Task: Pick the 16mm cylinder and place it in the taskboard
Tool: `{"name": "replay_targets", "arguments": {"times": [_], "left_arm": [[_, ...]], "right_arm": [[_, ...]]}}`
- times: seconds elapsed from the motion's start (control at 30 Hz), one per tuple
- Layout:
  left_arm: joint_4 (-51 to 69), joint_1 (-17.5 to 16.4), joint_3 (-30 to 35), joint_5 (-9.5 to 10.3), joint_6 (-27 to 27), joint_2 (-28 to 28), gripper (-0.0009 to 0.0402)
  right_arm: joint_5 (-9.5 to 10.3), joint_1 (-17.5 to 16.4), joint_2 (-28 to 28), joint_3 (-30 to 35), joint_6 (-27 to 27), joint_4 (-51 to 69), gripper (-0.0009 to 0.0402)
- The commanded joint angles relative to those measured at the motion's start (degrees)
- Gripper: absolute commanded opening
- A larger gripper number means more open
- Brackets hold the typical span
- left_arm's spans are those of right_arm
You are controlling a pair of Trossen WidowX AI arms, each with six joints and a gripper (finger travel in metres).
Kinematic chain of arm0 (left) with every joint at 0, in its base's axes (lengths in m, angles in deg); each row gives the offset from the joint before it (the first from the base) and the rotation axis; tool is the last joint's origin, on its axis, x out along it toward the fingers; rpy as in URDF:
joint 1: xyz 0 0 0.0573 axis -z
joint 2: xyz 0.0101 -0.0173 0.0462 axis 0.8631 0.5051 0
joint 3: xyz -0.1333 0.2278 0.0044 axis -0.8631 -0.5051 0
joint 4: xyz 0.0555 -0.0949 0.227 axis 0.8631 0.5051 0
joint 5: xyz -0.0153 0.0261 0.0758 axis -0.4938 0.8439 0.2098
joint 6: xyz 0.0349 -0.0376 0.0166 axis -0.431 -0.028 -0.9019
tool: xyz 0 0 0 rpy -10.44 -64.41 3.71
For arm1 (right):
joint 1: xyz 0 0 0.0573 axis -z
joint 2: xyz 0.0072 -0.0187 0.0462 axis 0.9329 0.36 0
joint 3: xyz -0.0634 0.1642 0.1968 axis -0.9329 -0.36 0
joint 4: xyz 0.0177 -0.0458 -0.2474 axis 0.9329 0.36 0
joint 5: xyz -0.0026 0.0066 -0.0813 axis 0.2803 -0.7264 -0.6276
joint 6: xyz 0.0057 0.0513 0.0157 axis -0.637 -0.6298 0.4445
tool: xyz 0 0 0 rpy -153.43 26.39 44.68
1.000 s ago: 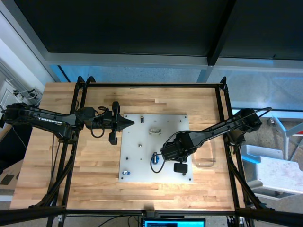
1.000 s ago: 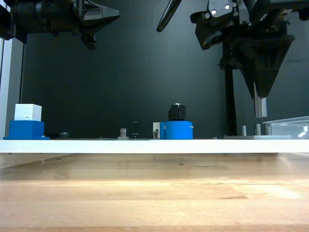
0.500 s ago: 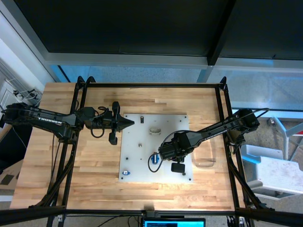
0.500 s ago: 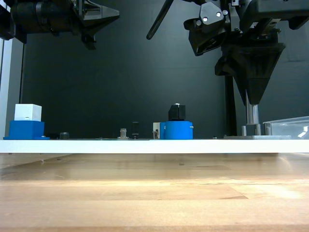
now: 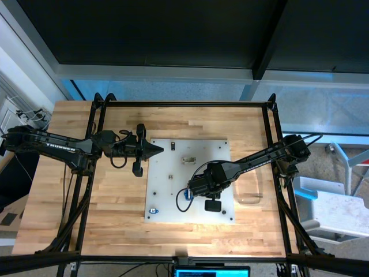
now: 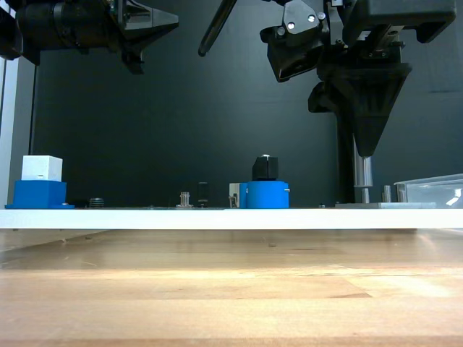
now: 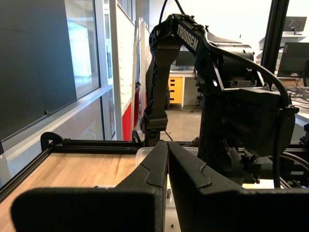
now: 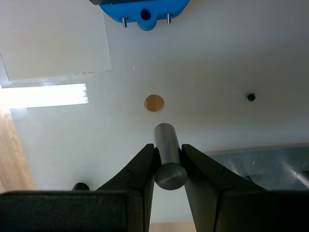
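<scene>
R gripper [image 8: 168, 148]: cylinder [image 8: 169, 169] over taskboard [image 8: 219, 60]; L gripper [image 5: 159, 149] parked.

R wrist view: 16mm cylinder [image 8: 167, 145] clamped btwn right gripper [image 8: 166, 157] fingers, its far end facing away, unseen. Blue connector [image 8: 145, 9] beyond the fingertips is cut by frame edge. Low view: can't tell if cylinder touches taskboard [image 6: 217, 219]. L wrist view: left gripper [image 7: 167, 150], fingers pressed together, raised by taskboard's left edge, blocks most of what's ahead.
</scene>
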Motion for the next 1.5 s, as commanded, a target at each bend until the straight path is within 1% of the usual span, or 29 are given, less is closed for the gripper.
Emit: {"name": "replay_targets", "arguments": {"times": [0.03,0.27,0.43,0.7,1.5], "left_arm": [[0.00,0.00,0.00,-0.02,-0.02,0.02,0.0000],[0.00,0.00,0.00,-0.02,0.00,0.02,0.0000],[0.00,0.00,0.00,-0.02,-0.02,0.02,0.0000],[0.00,0.00,0.00,-0.02,-0.02,0.02,0.0000],[0.00,0.00,0.00,-0.02,0.00,0.02,0.0000]], "right_arm": [[0.00,0.07,0.00,-0.04,-0.31,-0.42,0.0045],[0.00,0.09,0.13,-0.04,-0.59,-1.18,0.0045],[0.04,0.20,2.43,1.66,-0.39,-1.03,0.0045],[0.07,0.50,4.31,3.50,0.00,-0.96,0.0045],[0.22,0.50,4.52,2.56,-0.46,-1.95,0.0045]]}}
